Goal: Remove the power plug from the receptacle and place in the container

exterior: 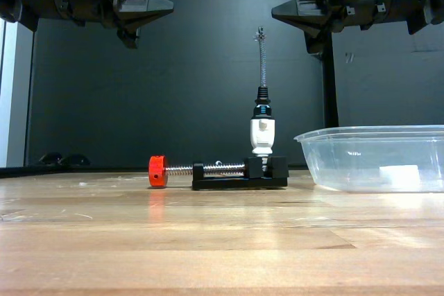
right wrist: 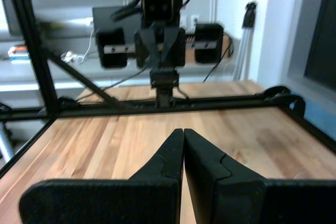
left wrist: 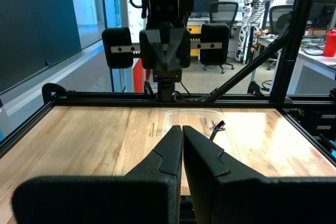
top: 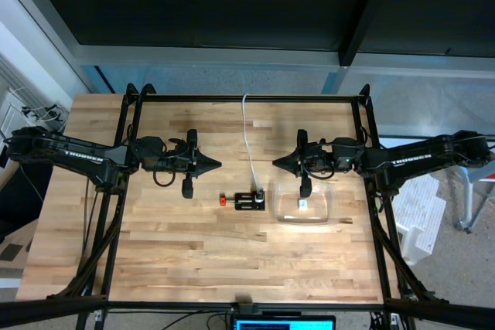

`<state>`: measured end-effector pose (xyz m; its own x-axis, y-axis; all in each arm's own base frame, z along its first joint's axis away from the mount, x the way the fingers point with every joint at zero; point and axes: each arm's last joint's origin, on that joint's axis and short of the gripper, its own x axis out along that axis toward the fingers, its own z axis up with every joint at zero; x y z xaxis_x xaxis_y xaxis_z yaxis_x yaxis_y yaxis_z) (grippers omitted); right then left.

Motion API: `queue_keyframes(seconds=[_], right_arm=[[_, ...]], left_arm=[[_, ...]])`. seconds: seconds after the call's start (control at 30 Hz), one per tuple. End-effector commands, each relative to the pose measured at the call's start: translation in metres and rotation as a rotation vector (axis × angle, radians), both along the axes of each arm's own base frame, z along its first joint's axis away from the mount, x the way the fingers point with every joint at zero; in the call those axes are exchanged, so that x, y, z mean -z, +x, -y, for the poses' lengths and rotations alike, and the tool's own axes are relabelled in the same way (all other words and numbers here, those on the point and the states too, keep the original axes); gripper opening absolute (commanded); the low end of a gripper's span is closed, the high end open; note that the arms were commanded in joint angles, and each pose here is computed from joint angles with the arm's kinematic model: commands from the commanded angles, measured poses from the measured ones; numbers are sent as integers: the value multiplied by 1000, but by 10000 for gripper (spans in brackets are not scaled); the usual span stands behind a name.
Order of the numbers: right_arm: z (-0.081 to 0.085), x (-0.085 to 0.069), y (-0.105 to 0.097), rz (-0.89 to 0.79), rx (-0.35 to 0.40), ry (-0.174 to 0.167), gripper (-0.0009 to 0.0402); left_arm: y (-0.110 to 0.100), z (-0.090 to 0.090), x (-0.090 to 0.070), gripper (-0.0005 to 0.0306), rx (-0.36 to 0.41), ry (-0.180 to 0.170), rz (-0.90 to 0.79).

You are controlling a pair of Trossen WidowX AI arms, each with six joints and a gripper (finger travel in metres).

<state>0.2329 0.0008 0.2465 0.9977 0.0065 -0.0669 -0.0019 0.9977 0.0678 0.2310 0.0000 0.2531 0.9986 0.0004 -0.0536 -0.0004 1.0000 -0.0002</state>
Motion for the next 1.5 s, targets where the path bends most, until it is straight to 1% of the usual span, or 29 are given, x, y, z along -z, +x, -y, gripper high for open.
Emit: queue_keyframes(seconds=[0.03,0.27,0.33,0.43,0.5,0.53,0.67,0.73,0.83,0.93,0.97,1.03,1.1,1.17,1.5], right_arm=[[-2,-8,5,-137,-37,5,0],[-5,-24,16,-443,-44,16,0],[-7,-29,21,-518,-39,29,0],[-9,-33,31,-619,-16,12,8],[-12,-34,38,-685,2,-6,20],[-13,-34,41,-721,4,-9,29],[-16,-32,55,-854,8,3,76],[-19,-30,62,-908,4,-3,104],[-27,-28,72,-955,20,-26,144],[-36,-27,82,-980,33,-60,179],[-39,-26,84,-983,27,-63,190],[-43,-24,90,-992,24,-60,206],[-45,-24,94,-1010,31,-49,217],[-47,-21,98,-1031,30,-52,225],[-53,-7,122,-1087,29,-60,234]], left_arm=[[0,0,0,0,0,0,0],[0,0,0,0,0,0,0],[0,0,0,0,0,0,0],[0,0,0,0,0,0,0],[0,0,0,0,0,0,0],[0,0,0,0,0,0,-1],[0,0,0,0,0,0,0],[0,0,0,0,0,0,0],[0,0,0,0,0,0,0],[0,0,0,0,0,0,0],[0,0,0,0,0,0,0],[0,0,0,0,0,0,0],[0,0,0,0,0,0,0],[0,0,0,0,0,0,0],[0,0,0,0,0,0,0]])
